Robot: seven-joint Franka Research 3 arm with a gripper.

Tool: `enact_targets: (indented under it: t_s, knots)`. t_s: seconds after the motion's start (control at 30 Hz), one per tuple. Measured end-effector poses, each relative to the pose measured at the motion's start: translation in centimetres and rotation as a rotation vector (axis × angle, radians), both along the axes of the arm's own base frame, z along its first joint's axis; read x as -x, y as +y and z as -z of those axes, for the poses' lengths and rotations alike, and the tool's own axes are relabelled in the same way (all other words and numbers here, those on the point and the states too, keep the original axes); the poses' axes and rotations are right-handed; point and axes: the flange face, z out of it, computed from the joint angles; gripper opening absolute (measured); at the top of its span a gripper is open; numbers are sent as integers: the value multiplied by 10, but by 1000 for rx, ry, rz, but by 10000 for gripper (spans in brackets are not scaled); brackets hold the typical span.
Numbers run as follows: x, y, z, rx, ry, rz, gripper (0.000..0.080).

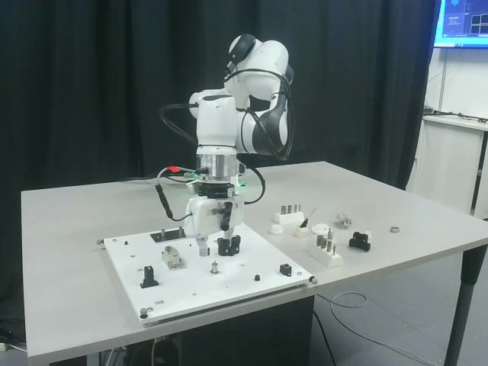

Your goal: Pick Ethernet.

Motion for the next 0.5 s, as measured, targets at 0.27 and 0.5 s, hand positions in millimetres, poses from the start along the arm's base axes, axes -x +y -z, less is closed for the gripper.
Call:
enact_targets:
  t_s: [0.27,0.5]
  knots:
    - [0,0,0,-7,-8,6,800]
    - [-2,1,-2,-7,-14,6,800]
